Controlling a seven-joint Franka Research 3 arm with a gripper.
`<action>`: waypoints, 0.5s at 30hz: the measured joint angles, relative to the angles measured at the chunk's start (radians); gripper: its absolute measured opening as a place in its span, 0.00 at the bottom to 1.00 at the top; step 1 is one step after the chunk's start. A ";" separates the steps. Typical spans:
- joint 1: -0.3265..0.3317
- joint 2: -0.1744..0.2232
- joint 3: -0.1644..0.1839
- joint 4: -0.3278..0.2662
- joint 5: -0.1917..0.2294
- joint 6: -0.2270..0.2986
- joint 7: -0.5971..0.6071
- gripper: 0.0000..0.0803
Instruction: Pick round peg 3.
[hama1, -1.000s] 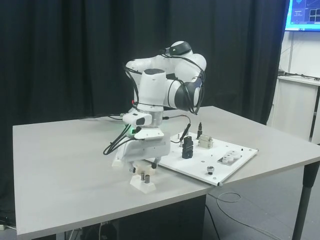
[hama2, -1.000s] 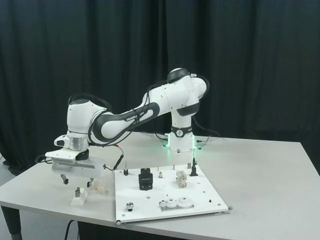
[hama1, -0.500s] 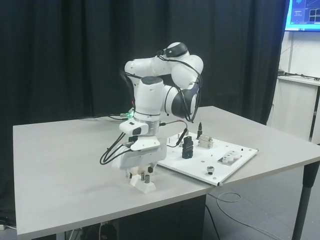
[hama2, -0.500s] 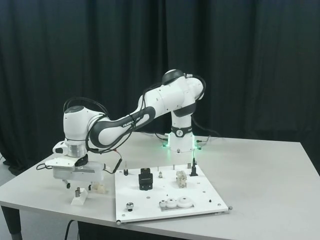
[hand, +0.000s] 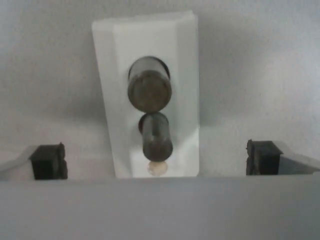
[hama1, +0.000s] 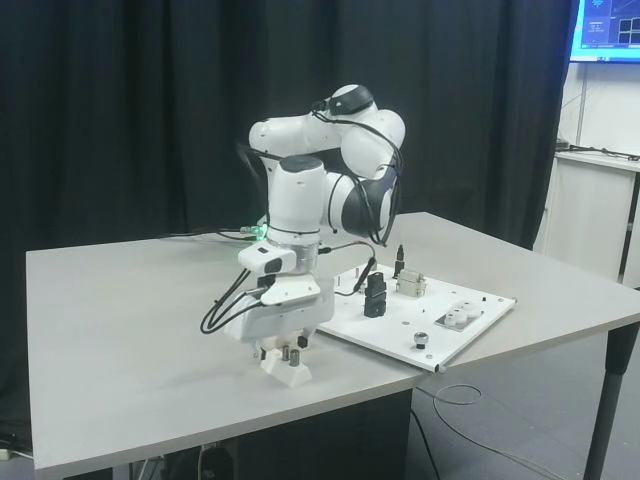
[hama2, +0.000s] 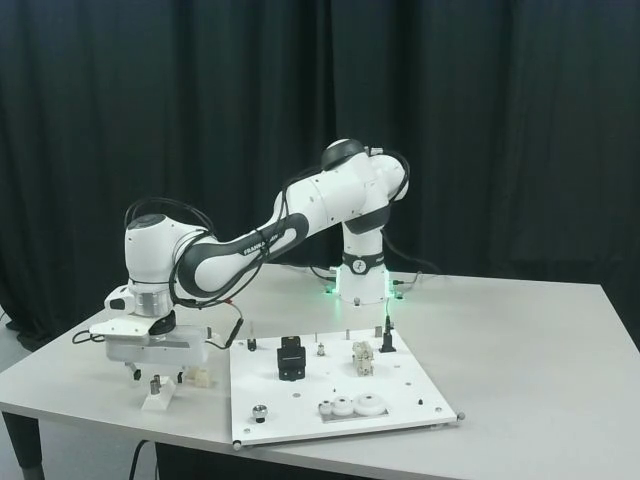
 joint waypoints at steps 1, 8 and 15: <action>0.000 -0.001 0.000 0.001 0.002 0.000 0.002 1.00; -0.004 -0.011 0.000 0.008 0.012 -0.006 0.005 1.00; -0.013 -0.011 0.003 0.017 0.019 -0.008 0.006 0.86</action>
